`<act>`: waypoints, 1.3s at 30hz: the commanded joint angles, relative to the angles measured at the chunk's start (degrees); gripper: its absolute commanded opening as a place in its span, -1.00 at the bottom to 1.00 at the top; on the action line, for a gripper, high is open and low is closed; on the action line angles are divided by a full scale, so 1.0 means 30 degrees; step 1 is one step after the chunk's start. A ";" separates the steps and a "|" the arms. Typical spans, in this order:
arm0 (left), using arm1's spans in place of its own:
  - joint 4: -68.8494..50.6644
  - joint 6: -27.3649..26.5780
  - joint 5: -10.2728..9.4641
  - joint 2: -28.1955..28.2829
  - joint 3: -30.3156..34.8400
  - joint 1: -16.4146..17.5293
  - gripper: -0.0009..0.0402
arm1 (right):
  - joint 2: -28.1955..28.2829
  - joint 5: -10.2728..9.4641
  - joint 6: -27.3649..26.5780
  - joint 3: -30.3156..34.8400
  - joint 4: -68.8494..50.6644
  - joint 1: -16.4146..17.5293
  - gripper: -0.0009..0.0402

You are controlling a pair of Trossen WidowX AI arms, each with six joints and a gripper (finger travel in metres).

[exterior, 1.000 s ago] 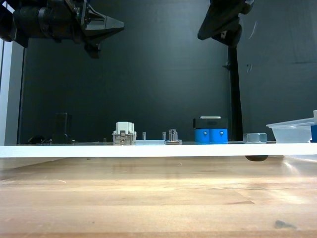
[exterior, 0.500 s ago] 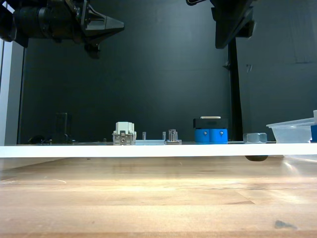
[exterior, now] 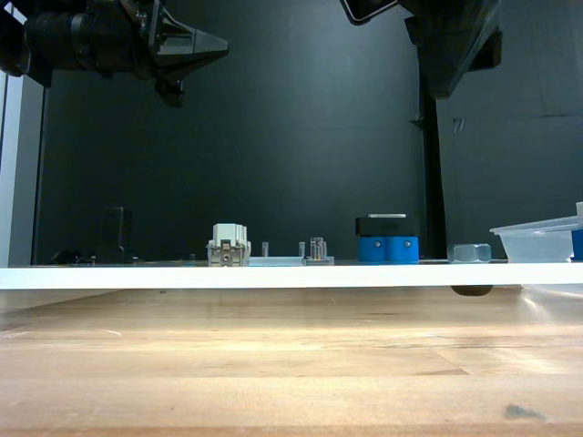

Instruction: Unfasten the M12 fastener and place in the container

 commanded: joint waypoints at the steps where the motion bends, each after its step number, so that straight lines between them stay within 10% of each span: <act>1: 0.0007 0.0000 0.0000 0.0007 0.0000 0.0007 -0.96 | 0.0466 0.0036 -0.0015 0.0335 -0.0146 0.0160 -0.96; 16: 0.0000 0.0000 0.0000 0.0007 0.0000 0.0000 -0.96 | 0.2492 0.0029 0.0823 0.0765 -0.0364 0.0393 -0.90; 30: 0.0007 0.0000 0.0000 0.0007 0.0000 0.0007 -0.96 | 0.3453 0.0029 0.2018 0.0780 -0.0379 0.0423 -0.10; 39: 0.0000 0.0000 0.0000 0.0007 0.0000 0.0000 -0.96 | 0.3978 0.0073 0.1931 0.0605 -0.0109 0.0430 0.06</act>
